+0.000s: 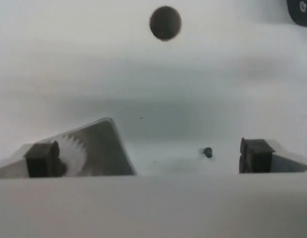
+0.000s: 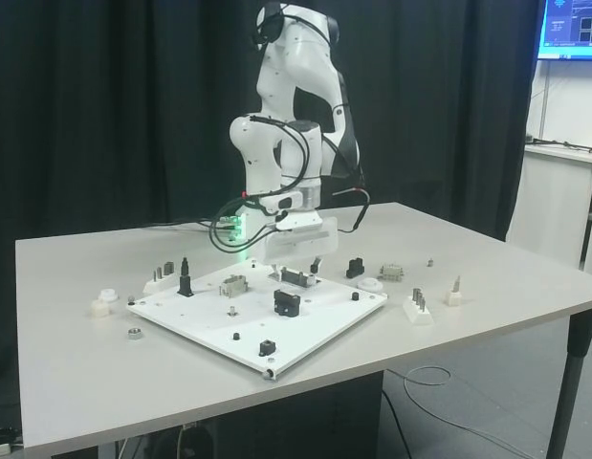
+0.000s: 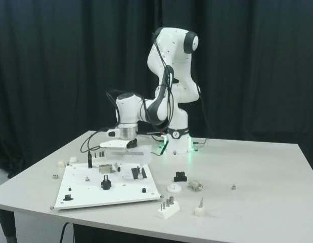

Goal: Pick D-SUB.

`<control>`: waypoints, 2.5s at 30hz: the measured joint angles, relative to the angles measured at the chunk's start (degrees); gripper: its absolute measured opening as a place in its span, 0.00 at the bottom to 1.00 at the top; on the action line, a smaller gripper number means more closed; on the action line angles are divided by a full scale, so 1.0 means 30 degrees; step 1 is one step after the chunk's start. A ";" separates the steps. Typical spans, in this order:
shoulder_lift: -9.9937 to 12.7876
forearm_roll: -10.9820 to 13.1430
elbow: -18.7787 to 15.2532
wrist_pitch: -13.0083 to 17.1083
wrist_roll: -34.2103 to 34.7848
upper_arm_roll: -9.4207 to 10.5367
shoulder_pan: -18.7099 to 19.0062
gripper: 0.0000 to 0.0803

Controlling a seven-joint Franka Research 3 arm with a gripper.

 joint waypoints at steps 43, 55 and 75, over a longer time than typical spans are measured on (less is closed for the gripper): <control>-0.2012 -0.0343 0.0178 -0.2996 0.0931 -0.0003 0.1676 1.00; -0.2180 -0.0659 0.0178 -0.3481 0.2239 0.0001 0.2840 1.00; -0.2200 -0.0819 -0.0511 -0.4045 0.5394 0.0823 0.4730 1.00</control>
